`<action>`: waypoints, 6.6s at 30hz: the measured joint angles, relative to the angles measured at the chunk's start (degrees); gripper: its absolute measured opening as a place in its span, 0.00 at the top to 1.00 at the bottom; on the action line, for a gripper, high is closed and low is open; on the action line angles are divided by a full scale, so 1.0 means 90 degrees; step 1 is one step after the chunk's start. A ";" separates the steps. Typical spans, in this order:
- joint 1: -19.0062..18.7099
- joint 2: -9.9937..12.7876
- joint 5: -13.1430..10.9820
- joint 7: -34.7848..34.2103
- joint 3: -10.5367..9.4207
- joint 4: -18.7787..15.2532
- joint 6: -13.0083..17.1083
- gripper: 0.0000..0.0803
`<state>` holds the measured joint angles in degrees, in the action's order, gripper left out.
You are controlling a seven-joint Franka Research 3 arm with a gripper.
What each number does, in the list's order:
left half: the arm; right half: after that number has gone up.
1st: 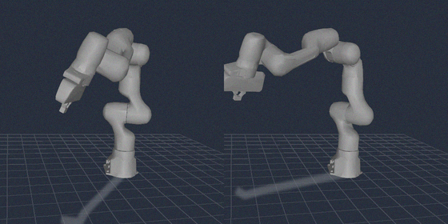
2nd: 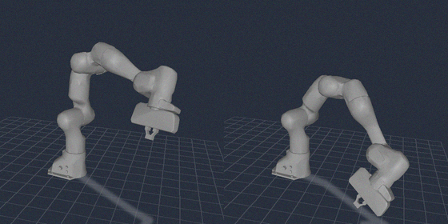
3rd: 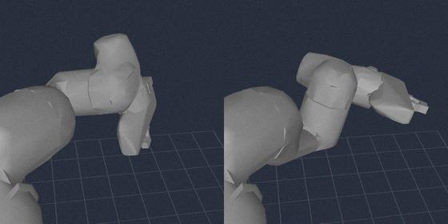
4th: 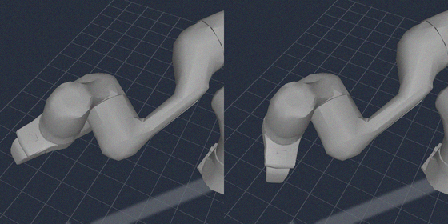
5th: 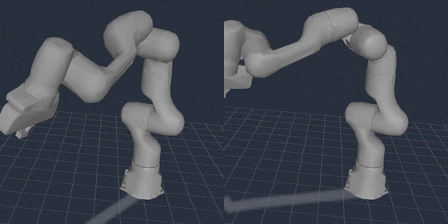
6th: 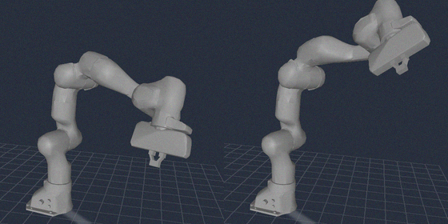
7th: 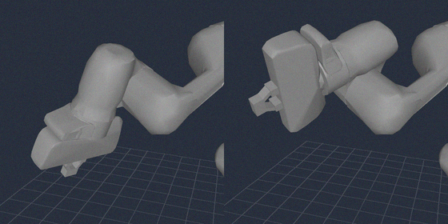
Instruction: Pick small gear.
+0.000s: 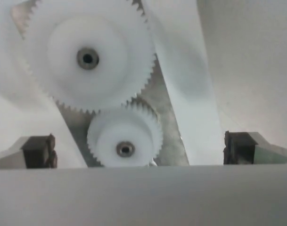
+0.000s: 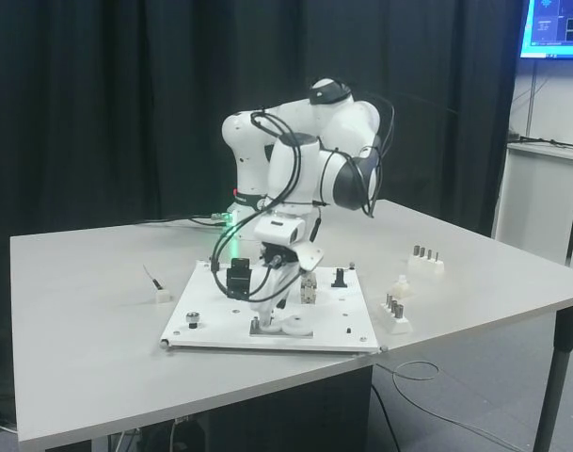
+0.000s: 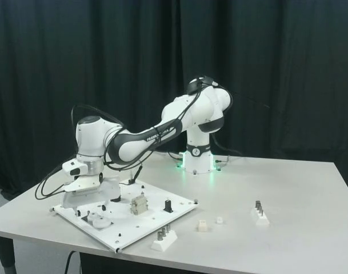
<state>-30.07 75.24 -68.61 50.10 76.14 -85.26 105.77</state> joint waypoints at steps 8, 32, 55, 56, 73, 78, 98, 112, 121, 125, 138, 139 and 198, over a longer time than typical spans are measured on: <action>-0.0093 -0.0002 0.0000 -0.0118 0.0220 0.0000 -0.0129 0.01; -0.0133 -0.0003 -0.0051 -0.0364 0.0316 0.0014 -0.0159 0.00; -0.0165 -0.0003 -0.0049 -0.1083 0.0521 0.0203 -0.0130 0.00; -0.0179 -0.0003 -0.0044 -0.1169 0.0555 0.0220 -0.0171 0.00; -0.0718 -0.0107 -0.0020 -0.2598 0.1319 0.0342 -0.1428 0.00; -0.0929 -0.0138 -0.0018 -0.3057 0.1560 0.0339 -0.1951 0.00; -0.2213 -0.0247 -0.0021 -0.4625 0.1940 -0.0282 -0.3005 0.00; -0.3393 -0.0249 0.0013 -0.5481 0.1986 -0.1317 -0.2506 0.00; -0.3938 -0.0251 -0.0025 -0.6029 0.1954 -0.1852 -0.2181 0.00; -0.4145 -0.0251 -0.0116 -0.6278 0.1899 -0.2045 -0.2114 0.00; -0.4769 -0.0258 -0.0356 -0.7062 0.1614 -0.2525 -0.1696 0.00; -0.4827 -0.0260 -0.0366 -0.7130 0.1583 -0.2564 -0.1630 0.00; -0.6782 -0.0472 -0.1304 -0.8570 0.0113 -0.4112 0.0845 0.00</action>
<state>-91.11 70.99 -80.35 -27.03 77.16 -122.27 113.38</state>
